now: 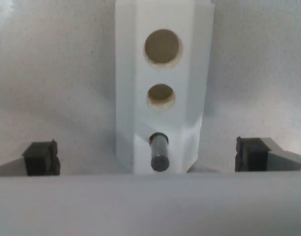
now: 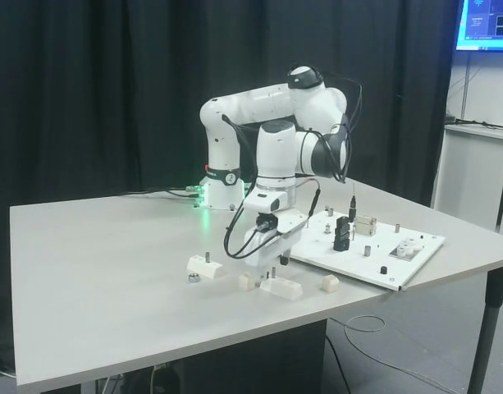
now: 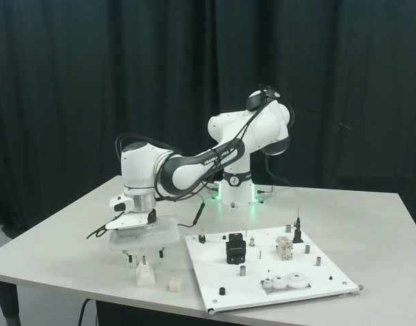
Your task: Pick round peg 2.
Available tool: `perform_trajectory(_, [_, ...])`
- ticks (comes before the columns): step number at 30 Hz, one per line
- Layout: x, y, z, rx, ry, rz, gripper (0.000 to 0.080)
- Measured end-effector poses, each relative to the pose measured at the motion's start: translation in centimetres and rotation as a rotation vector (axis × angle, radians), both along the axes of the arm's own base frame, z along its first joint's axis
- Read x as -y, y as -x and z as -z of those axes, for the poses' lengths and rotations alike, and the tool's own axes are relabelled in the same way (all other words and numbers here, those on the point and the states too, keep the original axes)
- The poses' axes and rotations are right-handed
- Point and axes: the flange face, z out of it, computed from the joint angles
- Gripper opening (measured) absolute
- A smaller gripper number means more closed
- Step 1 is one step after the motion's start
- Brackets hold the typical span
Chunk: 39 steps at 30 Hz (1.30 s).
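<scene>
Claw point(image 1: 145, 157) w/ fingers point(image 1: 41, 158) spread wide, hanging right over the white peg block point(image 1: 160, 88) near the counter's point(image 2: 95, 254) front edge. Round peg 2 point(image 1: 159, 152) is standing upright in the block's end hole, sitting between the fingers, nothing touching it. Two other holes are showing empty. White board point(image 3: 262, 268) is lying just beside.

We are seeing even overhead room light brightening the flat grey table point(image 2: 95, 254); the black curtain backdrop point(image 3: 92, 81) is staying dim, while the wrist view is looking soft, with faint shadows.
</scene>
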Motion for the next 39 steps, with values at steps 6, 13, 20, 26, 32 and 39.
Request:
perform_trajectory(6, [0.04, 0.13, 0.29, 0.005, 0.002, -0.005, 0.0800])
perform_trajectory(13, [0.07, 0.17, 0.62, 0.018, -0.001, -0.001, 0.0800])
perform_trajectory(20, [0.11, 0.12, 0.67, 0.027, 0.002, 0.002, 0.0676])
perform_trajectory(26, [0.16, 0.09, 0.63, 0.030, 0.006, 0.003, 0.0516])
perform_trajectory(32, [0.26, 0.09, 0.60, 0.033, 0.010, 0.004, 0.0156])
perform_trajectory(39, [0.31, 0.10, 0.58, 0.034, 0.012, 0.005, 0.0063])
